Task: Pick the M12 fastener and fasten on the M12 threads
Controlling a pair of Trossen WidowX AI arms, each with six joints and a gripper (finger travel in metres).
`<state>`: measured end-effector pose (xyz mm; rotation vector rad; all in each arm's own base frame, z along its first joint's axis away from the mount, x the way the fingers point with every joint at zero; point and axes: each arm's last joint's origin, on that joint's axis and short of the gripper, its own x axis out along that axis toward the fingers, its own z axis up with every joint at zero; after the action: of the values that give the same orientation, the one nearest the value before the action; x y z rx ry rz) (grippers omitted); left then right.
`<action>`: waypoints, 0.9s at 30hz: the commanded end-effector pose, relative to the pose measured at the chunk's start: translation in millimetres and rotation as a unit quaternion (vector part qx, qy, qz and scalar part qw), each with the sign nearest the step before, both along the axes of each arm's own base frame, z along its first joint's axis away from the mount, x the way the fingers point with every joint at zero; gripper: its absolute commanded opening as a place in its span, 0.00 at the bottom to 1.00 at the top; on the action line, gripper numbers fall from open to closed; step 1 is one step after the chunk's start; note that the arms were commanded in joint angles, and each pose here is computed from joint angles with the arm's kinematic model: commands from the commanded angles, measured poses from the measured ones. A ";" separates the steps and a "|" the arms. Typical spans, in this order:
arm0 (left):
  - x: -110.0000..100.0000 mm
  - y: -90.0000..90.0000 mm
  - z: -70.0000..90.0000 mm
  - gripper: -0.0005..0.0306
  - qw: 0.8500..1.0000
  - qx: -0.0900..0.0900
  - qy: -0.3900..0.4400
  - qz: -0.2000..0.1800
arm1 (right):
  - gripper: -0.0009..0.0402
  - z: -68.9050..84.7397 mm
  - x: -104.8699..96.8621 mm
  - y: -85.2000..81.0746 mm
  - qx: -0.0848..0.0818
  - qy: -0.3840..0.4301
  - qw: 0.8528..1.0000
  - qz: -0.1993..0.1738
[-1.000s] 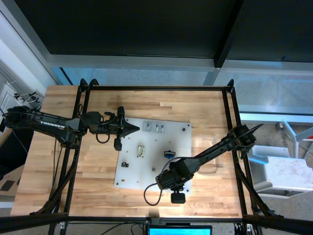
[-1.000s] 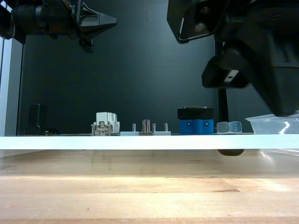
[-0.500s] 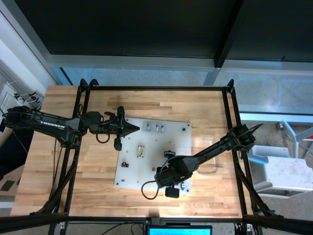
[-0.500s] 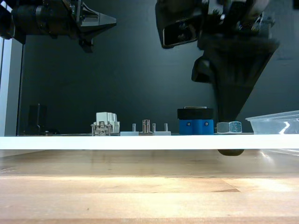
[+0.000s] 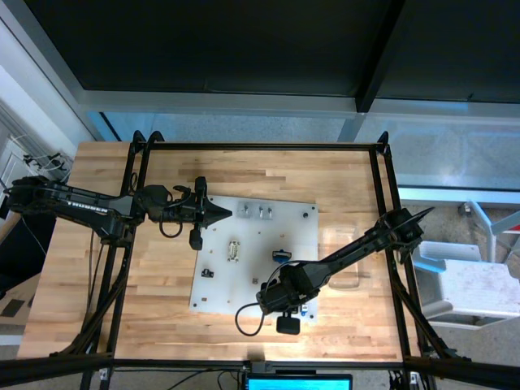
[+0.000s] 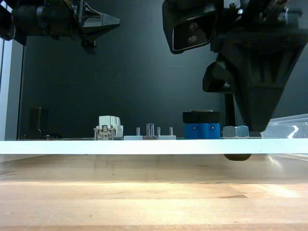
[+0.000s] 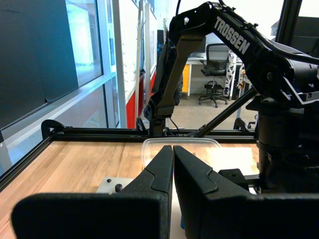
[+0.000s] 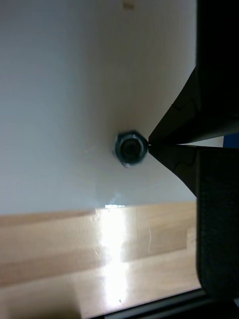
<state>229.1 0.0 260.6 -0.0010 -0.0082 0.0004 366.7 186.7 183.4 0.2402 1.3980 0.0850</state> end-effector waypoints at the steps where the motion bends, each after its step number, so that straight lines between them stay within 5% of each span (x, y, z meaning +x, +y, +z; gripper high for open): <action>1: 0.1 0.0 0.0 0.02 1.000 0.000 0.000 0.000 | 0.02 -0.2 -0.1 0.3 0.004 0.002 1.000 0.002; 6: 0.1 0.1 0.0 0.02 1.000 0.000 0.000 0.000 | 0.02 0.5 -1.2 2.2 0.027 0.012 0.999 0.016; 13: 0.1 0.1 0.0 0.02 1.000 0.000 0.000 0.000 | 0.02 3.3 -3.1 -0.5 0.001 0.008 1.000 0.005; 19: 0.1 0.0 0.0 0.02 1.000 0.000 0.000 0.000 | 0.02 6.2 -2.4 -4.6 -0.052 -0.018 0.998 -0.019; 27: 0.1 0.1 0.0 0.02 1.000 0.000 0.000 0.000 | 0.02 0.3 1.8 -3.4 -0.061 -0.031 0.997 -0.023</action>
<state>229.1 0.0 260.6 -0.0006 -0.0082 0.0004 367.5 182.8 187.0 0.1682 1.3266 -0.0285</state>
